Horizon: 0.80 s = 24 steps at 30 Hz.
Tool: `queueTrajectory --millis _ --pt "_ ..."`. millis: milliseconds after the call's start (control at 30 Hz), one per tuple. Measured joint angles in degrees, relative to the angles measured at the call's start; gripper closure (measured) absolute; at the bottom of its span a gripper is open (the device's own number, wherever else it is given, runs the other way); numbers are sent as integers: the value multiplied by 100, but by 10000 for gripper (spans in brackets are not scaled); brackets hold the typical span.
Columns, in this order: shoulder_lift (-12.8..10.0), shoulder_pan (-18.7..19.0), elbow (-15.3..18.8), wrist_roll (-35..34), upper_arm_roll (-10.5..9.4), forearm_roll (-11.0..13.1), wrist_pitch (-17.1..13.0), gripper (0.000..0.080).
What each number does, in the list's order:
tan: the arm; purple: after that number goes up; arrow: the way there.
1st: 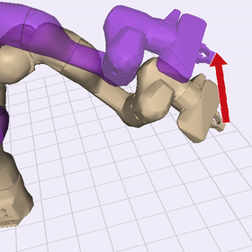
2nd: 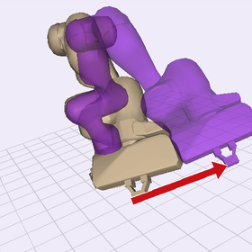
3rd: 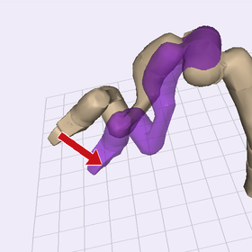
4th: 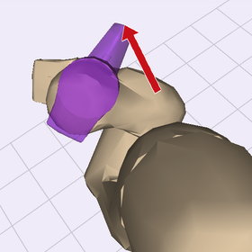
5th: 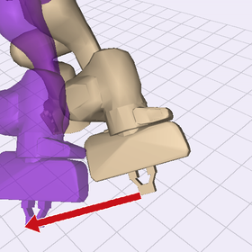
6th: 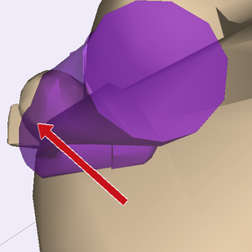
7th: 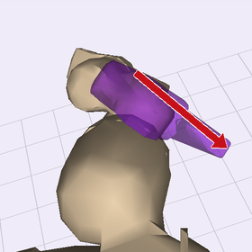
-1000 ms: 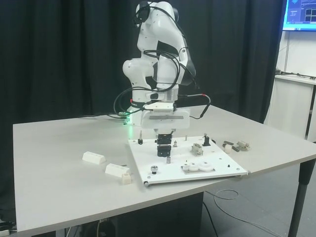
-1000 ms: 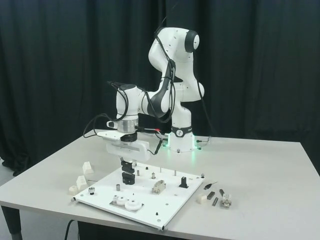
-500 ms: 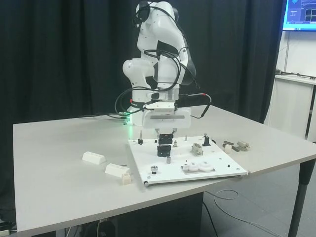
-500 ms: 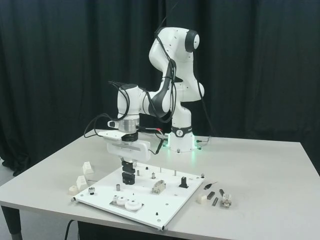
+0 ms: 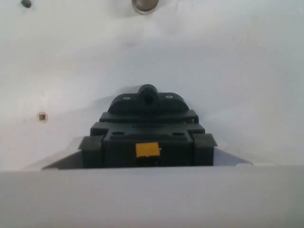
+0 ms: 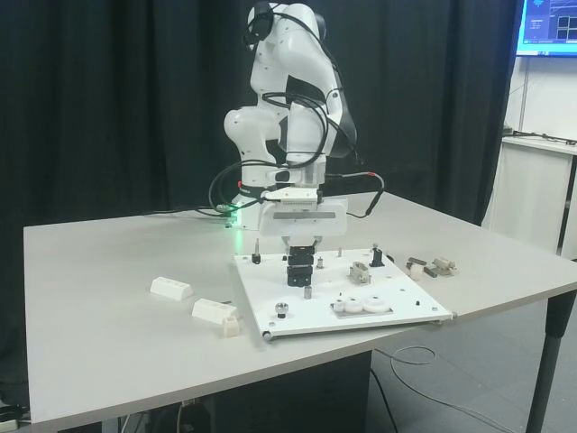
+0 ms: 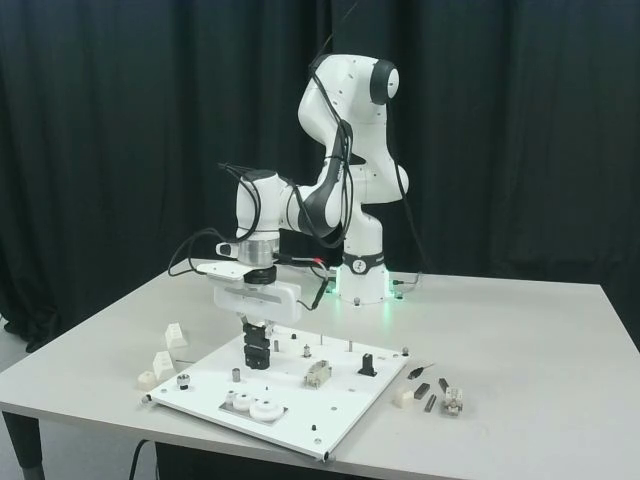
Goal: Insert D-SUB.
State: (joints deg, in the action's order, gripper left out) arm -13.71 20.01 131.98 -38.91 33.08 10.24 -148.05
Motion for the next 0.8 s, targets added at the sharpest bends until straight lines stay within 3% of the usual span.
queueTrajectory --millis 800 --pt "7 -17 9 276 7 9 -6 418"
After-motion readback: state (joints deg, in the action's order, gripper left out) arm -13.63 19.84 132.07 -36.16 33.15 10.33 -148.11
